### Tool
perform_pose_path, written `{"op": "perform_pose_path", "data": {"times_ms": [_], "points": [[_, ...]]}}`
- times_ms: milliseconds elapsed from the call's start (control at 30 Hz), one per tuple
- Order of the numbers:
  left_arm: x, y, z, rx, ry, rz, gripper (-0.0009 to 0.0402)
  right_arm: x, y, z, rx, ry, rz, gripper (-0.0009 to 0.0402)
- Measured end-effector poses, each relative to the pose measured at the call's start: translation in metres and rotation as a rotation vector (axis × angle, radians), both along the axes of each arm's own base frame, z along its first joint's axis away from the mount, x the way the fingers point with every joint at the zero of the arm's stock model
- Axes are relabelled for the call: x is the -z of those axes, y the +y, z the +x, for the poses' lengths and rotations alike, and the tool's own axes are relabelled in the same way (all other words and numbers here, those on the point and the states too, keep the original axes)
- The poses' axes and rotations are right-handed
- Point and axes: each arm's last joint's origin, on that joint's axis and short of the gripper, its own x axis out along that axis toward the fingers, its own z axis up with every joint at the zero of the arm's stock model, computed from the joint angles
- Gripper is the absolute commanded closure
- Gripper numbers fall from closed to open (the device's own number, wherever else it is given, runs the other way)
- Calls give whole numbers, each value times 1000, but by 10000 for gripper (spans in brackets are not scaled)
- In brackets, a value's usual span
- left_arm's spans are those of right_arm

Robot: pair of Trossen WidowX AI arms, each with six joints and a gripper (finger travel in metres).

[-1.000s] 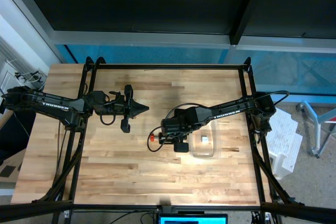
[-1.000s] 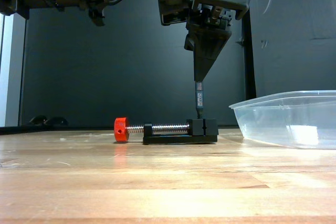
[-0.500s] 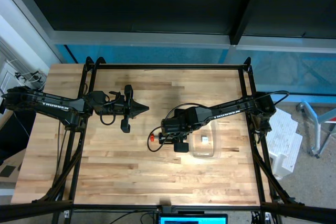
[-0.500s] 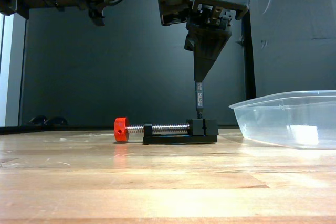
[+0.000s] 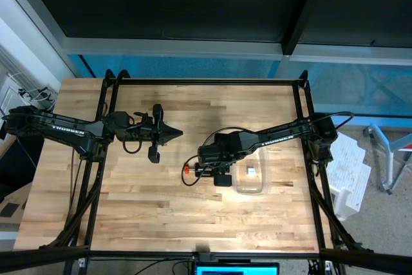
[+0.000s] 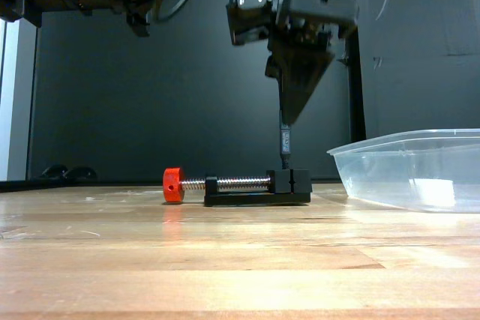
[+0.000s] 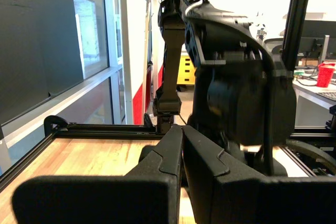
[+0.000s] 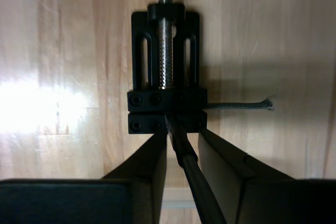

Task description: Pick the usb-c connector and install on the hub

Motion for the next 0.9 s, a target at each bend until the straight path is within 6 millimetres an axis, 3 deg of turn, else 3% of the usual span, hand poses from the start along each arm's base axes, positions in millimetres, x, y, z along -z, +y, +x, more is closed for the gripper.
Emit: {"op": "perform_pose_path", "data": {"times_ms": [400, 900], "points": [[0, 0, 0, 0, 0, 0, 393, -27, -3, -21, -1, -88, 17, 215], [0, 0, 0, 0, 0, 0, 393, -38, -11, -66, 0, -227, 36, 213]]}}
